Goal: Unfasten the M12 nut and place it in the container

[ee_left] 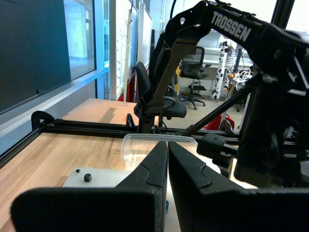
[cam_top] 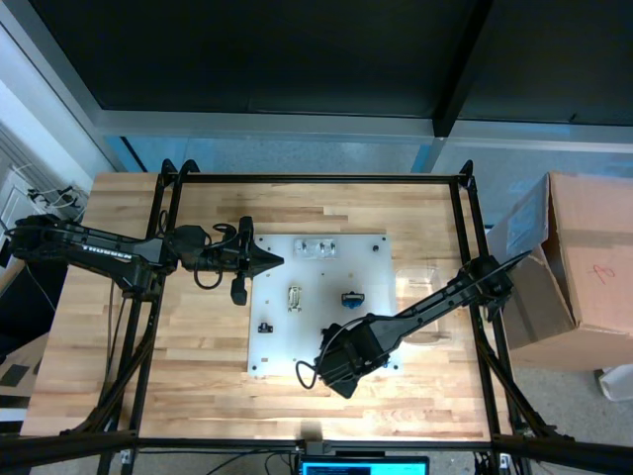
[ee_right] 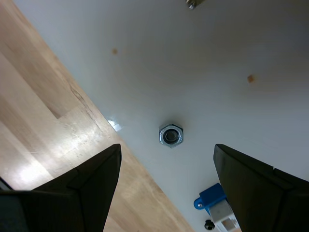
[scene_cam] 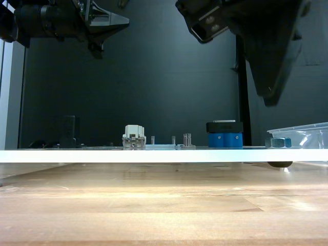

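The small silver nut point(ee_right: 171, 135) sits on its stud on the white board point(ee_right: 203, 72), and the stud's dark end shows in its hole. In the low view the nut point(scene_cam: 278, 142) stands low on the board in front of the clear container point(scene_cam: 303, 134). My right gripper point(ee_right: 166, 151) hangs above the nut, open, with one finger on each side and nothing between them. In the high view the right gripper point(cam_top: 336, 374) is over the board's near edge and hides the nut. My left gripper point(cam_top: 274, 261) is shut and empty, raised over the board's far left part.
The clear container point(cam_top: 427, 287) lies right of the board, partly under the right arm. A blue block point(scene_cam: 224, 139), a grey connector point(scene_cam: 134, 138) and small posts stand on the board point(cam_top: 287, 346). A black frame rings the table. A cardboard box point(cam_top: 574, 267) sits off to the right.
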